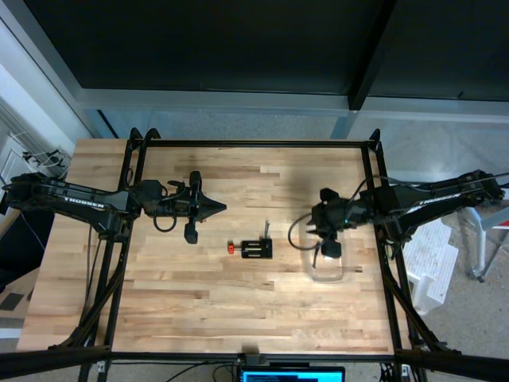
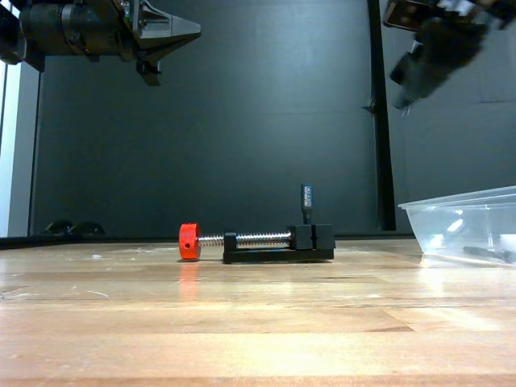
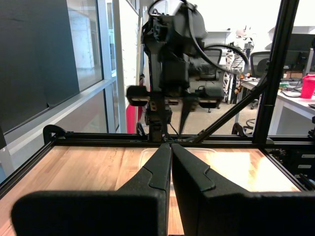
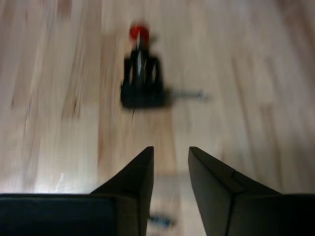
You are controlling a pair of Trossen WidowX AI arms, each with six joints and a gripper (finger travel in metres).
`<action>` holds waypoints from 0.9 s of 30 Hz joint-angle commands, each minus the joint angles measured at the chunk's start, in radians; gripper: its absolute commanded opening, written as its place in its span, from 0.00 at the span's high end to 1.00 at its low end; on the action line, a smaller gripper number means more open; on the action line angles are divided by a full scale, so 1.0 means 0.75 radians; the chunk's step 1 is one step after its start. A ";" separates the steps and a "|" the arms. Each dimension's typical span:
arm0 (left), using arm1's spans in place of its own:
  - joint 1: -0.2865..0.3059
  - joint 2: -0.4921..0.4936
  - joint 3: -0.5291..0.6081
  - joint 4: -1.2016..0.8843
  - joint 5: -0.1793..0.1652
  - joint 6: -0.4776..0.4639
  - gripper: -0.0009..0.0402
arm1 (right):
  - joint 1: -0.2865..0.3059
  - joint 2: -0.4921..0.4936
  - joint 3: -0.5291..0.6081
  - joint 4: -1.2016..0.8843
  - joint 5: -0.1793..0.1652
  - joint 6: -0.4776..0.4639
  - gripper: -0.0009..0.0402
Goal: Remove the USB-C connector from taskboard and place in the container
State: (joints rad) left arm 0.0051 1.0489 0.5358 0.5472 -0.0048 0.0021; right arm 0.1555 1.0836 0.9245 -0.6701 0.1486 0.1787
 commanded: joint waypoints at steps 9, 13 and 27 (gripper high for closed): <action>0.000 0.000 0.000 0.000 0.001 0.000 0.98 | -0.140 0.025 -0.049 0.570 -0.114 -0.170 0.97; 0.001 0.001 0.000 0.000 0.001 0.000 0.98 | -0.191 0.032 -0.076 0.725 -0.200 -0.202 0.98; 0.000 0.000 0.000 0.000 0.001 0.000 0.98 | -0.213 0.033 -0.293 1.342 -0.183 -0.216 0.98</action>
State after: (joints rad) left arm 0.0051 1.0489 0.5354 0.5472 -0.0044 0.0017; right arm -0.0048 1.1080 0.7128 0.3126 0.0086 0.0162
